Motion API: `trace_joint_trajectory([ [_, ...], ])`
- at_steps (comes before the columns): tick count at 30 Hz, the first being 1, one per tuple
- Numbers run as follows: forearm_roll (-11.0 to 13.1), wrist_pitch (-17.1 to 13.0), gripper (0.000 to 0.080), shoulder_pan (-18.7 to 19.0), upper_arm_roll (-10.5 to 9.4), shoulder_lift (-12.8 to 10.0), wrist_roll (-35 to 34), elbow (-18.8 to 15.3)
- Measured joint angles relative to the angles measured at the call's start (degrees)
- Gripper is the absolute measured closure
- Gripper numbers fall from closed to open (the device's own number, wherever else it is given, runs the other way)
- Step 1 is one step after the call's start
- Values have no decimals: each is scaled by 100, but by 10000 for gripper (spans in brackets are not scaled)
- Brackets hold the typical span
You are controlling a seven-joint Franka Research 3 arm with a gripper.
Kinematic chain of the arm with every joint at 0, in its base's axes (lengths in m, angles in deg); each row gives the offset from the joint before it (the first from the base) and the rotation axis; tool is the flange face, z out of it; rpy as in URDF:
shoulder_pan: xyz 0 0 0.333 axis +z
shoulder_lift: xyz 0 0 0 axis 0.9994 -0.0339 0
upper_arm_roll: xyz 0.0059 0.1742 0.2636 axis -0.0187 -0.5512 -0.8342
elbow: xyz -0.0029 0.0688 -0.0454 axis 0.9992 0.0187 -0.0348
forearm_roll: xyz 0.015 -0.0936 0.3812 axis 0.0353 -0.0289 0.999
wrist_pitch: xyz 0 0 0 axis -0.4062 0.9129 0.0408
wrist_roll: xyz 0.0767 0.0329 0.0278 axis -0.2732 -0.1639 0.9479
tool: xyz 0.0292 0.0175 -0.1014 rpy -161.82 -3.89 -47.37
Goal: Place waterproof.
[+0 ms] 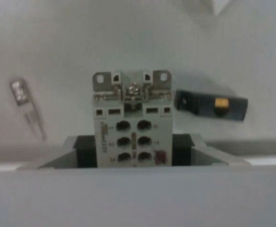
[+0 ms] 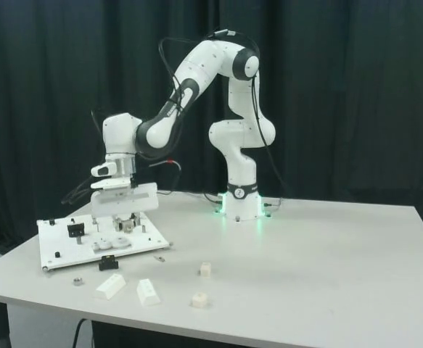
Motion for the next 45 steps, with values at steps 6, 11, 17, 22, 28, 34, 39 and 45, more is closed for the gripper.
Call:
trace_joint_trajectory([
  [6, 88, -184, 487, 14, -265, -208, -246, 114],
  [11, 215, -297, 487, 14, -453, -419, -366, 252],
  [17, 311, -383, 487, 14, -618, -705, -458, 448],
  [22, 359, -423, 487, 12, -712, -938, -538, 605],
  [28, 439, -450, 487, -4, -802, -1167, -546, 741],
  [34, 451, -474, 487, -79, -926, -1334, -576, 845],
  [39, 451, -506, 487, -167, -1045, -1432, -598, 910],
  [45, 451, -533, 487, -275, -1182, -1509, -599, 966],
])
